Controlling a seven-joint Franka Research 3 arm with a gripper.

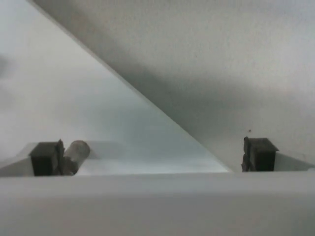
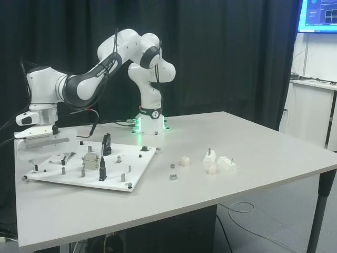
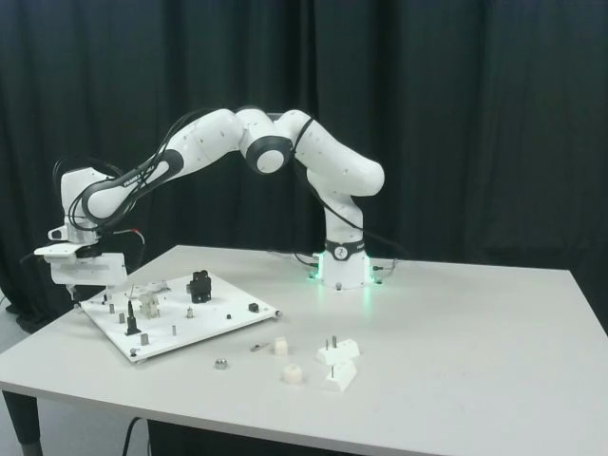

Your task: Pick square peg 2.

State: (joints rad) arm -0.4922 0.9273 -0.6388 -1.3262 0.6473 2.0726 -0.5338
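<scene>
Closest to me on the grey table [image 2: 274, 153] is a loose cluster of small white blocks [image 2: 218, 161], a couple with thin pins sticking up, plus a little round nut [image 2: 172, 176] lying by itself just beside the board's near corner. None of that is anywhere near the arm.

All the action is over at the far end of the white board [image 2: 89, 168], which is crowded with short pegs, a black upright bracket [image 2: 107, 144] and a small grey fixture [image 2: 90, 161]. That clutter sits between the loose blocks and the gripper [image 2: 39, 138], which hangs over the board's outer corner. From the wrist view the two black fingertips [image 1: 47, 158] stand wide apart with nothing between them, and a small grey cylinder [image 1: 76, 152] sits right up against one fingertip. Below them is the white board's edge [image 1: 162, 113] running diagonally over grey table.

Honestly can't tell which peg is square peg 2, they're too tiny to pick out.
</scene>
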